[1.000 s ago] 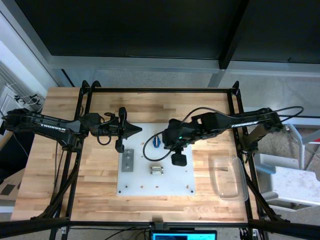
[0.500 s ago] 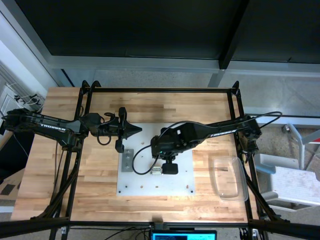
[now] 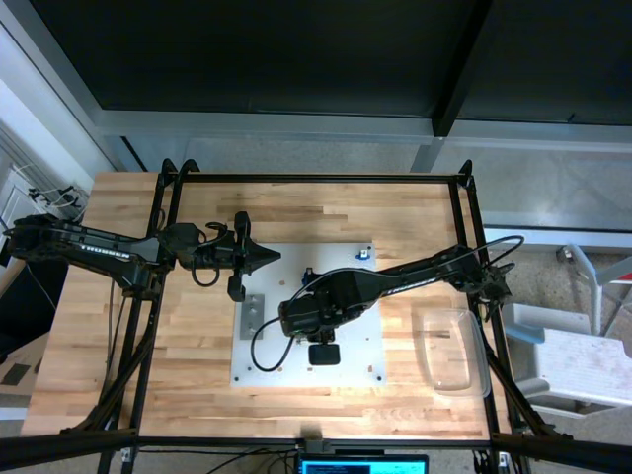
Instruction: Remove the HAN10-E connector and place it in the container
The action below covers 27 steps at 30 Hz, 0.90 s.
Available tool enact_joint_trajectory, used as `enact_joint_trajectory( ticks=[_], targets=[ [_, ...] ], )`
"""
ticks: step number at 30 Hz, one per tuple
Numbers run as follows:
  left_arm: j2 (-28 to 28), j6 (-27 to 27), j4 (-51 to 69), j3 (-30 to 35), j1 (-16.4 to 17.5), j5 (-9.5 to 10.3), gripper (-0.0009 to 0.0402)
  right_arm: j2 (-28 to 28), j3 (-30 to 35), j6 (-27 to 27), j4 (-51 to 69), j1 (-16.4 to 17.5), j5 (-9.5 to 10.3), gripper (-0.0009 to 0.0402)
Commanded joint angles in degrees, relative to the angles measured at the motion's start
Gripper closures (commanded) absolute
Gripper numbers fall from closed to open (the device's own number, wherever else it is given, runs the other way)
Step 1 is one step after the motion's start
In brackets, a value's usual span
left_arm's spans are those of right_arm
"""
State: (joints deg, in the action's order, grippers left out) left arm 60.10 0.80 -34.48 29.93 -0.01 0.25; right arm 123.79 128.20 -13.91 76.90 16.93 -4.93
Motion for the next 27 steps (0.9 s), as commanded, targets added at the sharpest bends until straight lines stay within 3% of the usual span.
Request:
enact_joint_trajectory(
  ticks=[1,6,10,27],
  targets=[
    [0.00,0.00,-0.02,0.02,0.02,0.00,0.0393,1.03,-0.07,-1.86,-0.09,0.02,0.00,0.0200],
    [0.00,0.00,-0.02,0.02,0.00,0.00,0.0393,3.13,-0.07,-2.82,-0.35,0.22,0.00,0.0129],
    [0.00,0.00,0.00,0.02,0.00,0.00,0.0393,4.39,-0.07,-3.63,-0.76,0.26,0.00,0.0098],
    [0.00,0.00,-0.04,0.02,0.02,0.00,0.0393,7.15,-3.54,-3.74,-5.64,0.33,0.04,0.0091]
  ],
)
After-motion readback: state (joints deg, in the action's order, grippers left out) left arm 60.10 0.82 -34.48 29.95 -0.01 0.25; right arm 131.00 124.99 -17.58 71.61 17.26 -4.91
